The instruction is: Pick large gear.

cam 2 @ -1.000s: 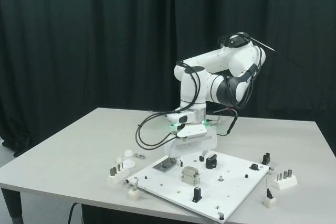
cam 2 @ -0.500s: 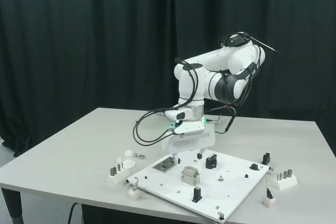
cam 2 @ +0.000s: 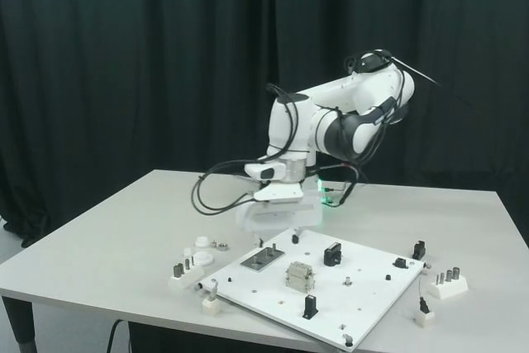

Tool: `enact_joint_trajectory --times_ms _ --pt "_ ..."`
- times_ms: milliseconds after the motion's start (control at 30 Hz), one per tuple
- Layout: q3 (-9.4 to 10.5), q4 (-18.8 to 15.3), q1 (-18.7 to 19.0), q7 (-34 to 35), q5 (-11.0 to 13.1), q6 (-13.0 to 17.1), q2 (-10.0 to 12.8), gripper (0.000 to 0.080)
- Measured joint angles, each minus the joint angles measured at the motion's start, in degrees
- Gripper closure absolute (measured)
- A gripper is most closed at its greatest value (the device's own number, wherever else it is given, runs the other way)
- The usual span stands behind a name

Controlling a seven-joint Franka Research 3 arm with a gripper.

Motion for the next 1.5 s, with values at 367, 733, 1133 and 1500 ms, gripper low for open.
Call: enact_joint_trajectory --times_ms 367,733,1133,1500 --pt "0.07 -3.43 -4.25 -7.73 -0.65 3.31 -0.31 0.0003" --pt "0.27 -4.75 -10.75 -16.50 0.66 3.96 -0.48 0.0003" --pt "2.34 -7.00 -15.92 -23.79 4.48 3.48 -2.22 0.0003" --pt "4.82 -10.89 -16.65 -28.75 8.24 3.73 -3.31 0.0003"
